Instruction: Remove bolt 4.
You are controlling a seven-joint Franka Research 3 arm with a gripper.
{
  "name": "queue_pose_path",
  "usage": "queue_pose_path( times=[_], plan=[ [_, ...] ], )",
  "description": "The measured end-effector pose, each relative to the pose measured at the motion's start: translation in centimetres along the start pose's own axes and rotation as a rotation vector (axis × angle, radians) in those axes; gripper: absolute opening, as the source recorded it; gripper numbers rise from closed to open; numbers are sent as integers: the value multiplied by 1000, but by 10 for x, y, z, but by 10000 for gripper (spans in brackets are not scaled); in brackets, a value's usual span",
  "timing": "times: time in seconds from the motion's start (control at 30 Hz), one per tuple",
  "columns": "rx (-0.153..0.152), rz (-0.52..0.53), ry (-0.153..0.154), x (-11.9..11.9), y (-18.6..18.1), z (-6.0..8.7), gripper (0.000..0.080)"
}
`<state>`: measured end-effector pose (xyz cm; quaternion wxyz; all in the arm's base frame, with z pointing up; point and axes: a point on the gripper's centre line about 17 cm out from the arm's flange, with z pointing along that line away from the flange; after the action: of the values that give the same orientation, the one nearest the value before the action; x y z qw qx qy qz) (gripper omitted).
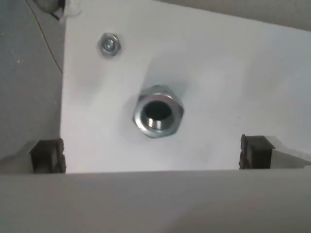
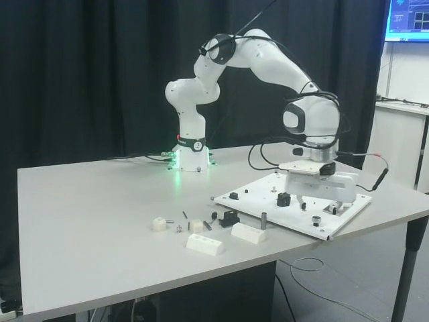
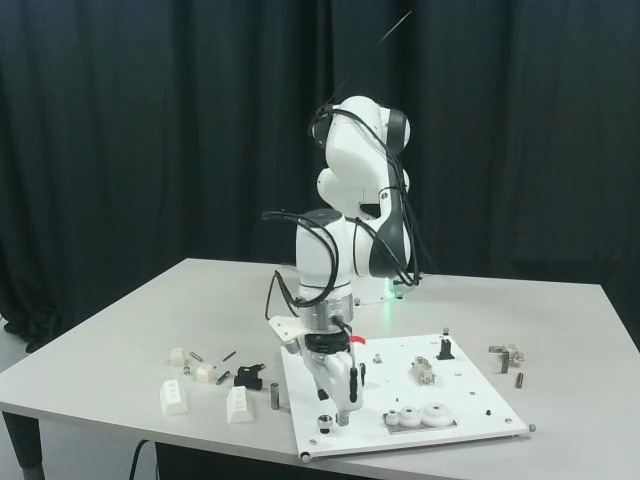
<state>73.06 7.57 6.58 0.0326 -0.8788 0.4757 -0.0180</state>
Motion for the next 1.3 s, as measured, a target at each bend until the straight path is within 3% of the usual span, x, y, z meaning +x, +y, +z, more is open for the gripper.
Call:
queue_pose_path(
  times=[0.4,1.3],
  plan=[
    [4,86,9,6,-10,12,800],
    [-31,86,11,11,-1,23,800]
  ],
)
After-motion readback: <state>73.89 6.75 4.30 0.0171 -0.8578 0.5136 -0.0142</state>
